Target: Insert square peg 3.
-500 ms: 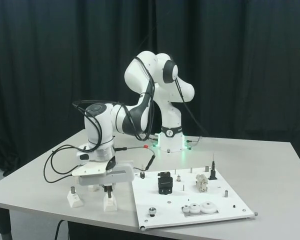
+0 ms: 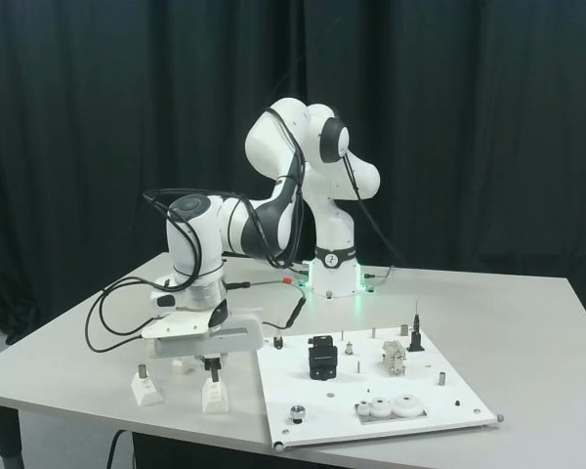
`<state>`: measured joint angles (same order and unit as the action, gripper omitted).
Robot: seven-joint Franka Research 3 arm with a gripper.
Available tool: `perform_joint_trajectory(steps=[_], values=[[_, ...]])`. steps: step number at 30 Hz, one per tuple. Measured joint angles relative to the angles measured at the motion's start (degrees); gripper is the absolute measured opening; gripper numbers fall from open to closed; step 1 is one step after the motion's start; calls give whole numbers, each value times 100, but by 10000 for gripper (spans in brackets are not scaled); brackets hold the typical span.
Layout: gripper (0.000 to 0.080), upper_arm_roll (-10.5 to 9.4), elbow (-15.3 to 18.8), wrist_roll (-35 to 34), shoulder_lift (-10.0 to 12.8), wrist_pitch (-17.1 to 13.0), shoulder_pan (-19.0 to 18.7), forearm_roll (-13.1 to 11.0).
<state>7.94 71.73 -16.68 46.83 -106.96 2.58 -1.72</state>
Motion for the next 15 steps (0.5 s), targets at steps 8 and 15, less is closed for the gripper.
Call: perform_joint_trajectory(steps=[8, 15], values=[[116, 0, -4, 0, -19, 100, -50, -15], [116, 0, -4, -38, -36, 252, -142, -89]])
